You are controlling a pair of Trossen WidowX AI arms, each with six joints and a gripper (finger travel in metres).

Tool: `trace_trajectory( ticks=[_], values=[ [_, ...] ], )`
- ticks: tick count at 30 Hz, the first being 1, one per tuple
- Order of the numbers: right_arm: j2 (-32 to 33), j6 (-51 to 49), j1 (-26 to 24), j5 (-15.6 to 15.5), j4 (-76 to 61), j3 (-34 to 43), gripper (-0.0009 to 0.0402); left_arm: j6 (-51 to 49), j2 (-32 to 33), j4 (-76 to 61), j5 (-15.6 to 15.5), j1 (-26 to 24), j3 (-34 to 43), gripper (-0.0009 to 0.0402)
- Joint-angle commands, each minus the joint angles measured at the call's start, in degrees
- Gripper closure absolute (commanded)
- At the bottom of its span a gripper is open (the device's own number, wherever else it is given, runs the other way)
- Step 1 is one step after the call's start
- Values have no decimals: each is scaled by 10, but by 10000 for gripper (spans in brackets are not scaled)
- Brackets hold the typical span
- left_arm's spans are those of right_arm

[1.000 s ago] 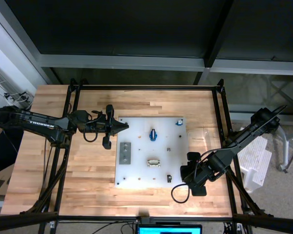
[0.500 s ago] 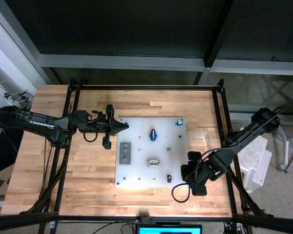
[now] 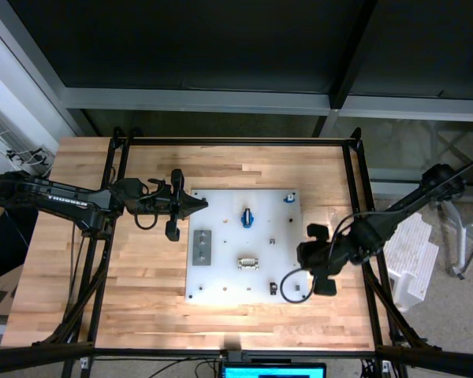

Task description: Pick the 16mm bar and install on taskboard

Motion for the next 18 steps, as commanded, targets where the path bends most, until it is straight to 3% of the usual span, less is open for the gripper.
trace_trajectory(
  ticks=[1,4,15,18],
  values=[
    [-24,-28,-29,4,1,-2,361,0,0,0,0,0,0,393],
    [-43,-74,-58,16,10,-2,398,0,0,0,0,0,0,393],
    [-95,-228,-183,17,144,-17,392,0,0,0,0,0,0,393],
    [-105,-263,-213,-2,192,-24,393,0,0,0,0,0,0,393]
  ],
)
